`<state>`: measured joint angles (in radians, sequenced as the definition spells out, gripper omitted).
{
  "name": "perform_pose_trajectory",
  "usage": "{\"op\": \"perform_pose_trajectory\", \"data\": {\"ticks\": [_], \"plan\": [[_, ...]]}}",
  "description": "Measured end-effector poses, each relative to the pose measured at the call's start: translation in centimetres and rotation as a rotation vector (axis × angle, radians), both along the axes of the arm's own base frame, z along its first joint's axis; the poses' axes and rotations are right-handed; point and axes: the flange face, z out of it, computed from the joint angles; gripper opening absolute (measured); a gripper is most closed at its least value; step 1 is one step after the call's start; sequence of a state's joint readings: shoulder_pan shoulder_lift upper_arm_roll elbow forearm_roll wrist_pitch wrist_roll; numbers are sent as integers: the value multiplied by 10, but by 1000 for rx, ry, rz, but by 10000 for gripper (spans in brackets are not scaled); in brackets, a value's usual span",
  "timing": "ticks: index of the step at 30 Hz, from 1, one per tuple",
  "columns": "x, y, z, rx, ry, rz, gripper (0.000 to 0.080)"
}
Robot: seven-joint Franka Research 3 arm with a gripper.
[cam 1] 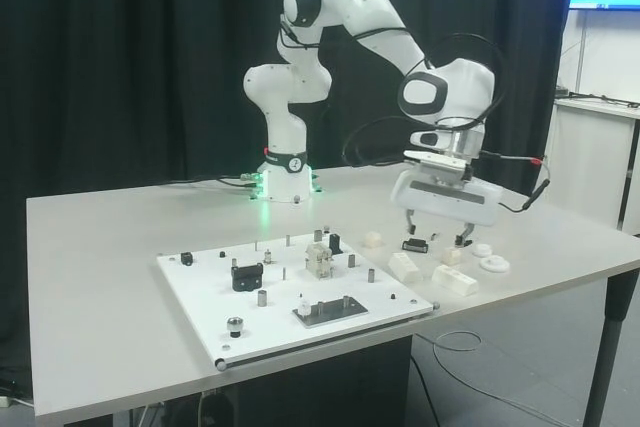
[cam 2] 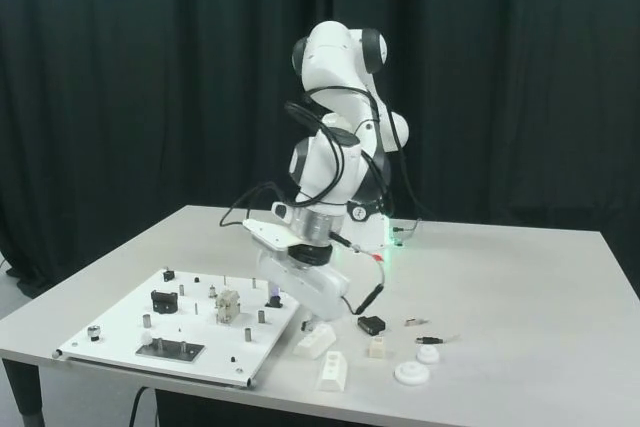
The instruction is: Remove small gear.
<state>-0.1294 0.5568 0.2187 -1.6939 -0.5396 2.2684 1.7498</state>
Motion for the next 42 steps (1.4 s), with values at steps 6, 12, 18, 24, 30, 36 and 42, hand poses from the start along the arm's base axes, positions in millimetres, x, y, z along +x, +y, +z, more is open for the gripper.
{"op": "perform_pose_trajectory", "data": {"ticks": [6,12,18,24,30,36,42], "plan": [[-1,-20,3,-44,33,-28,800],[0,-49,5,-56,28,-103,800],[1,-81,6,-61,9,-149,800],[3,-114,7,-44,-35,-198,800],[4,-148,9,-22,-89,-232,800],[5,-183,10,5,-134,-244,800],[8,-219,11,35,-152,-243,800]]}}
